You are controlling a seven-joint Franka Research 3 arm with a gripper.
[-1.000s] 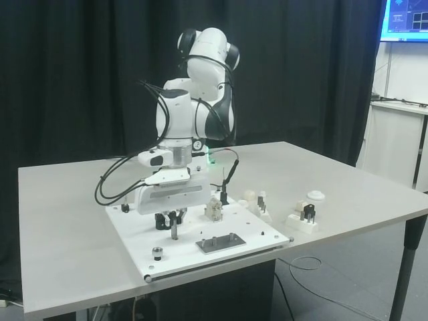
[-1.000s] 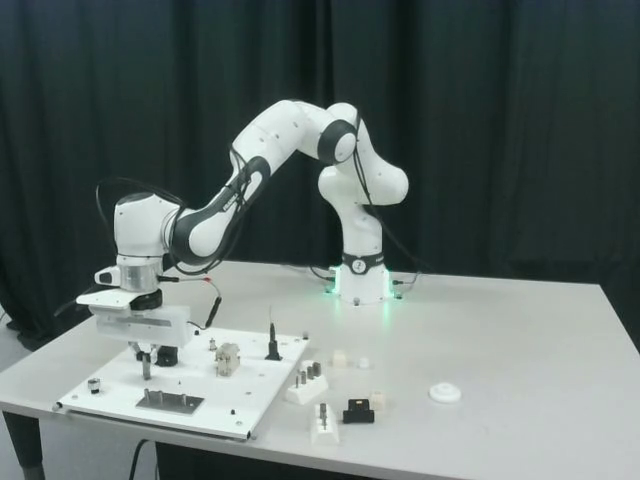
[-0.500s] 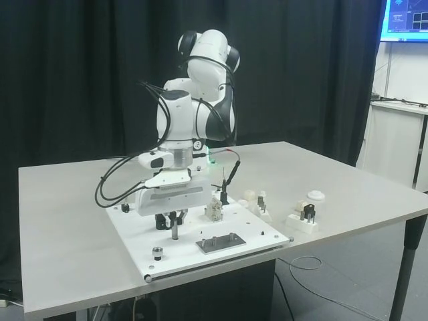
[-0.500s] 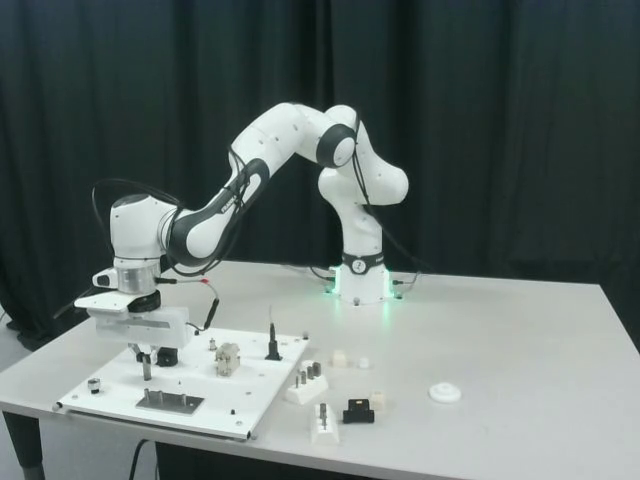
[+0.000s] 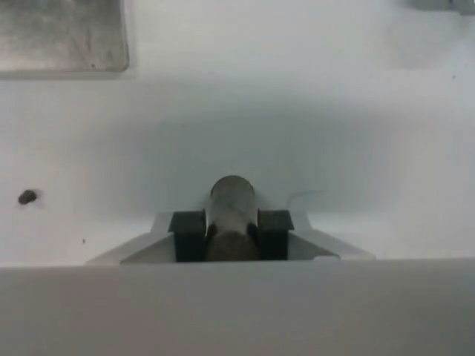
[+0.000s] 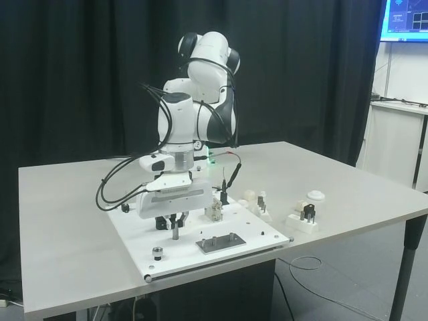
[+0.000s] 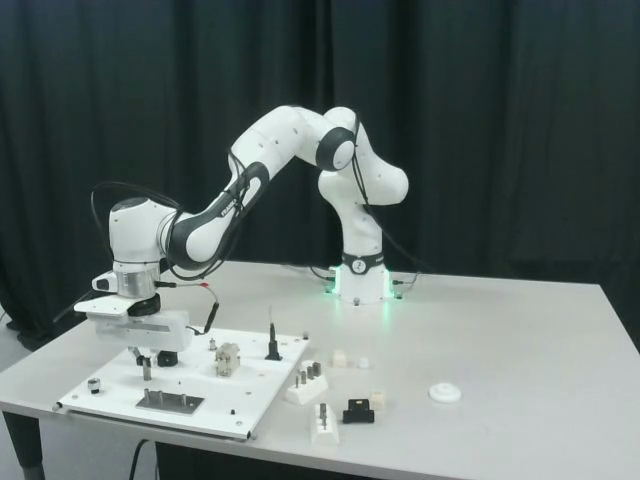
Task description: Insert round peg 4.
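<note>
We see a short grey metal round peg (image 5: pixel 232 215) standing upright, its rounded end toward the wrist camera, clamped between the 2 black fingertip pads (image 5: pixel 188 234) of the white arm's gripper (image 6: pixel 174 223), which is closed on it. The peg hangs just above the white square board (image 6: pixel 254 227), near a flat grey metal plate (image 6: pixel 220 244) bearing small pins. The board lies on the grey table (image 7: pixel 520 340), with black curtains (image 7: pixel 500 120) behind.
</note>
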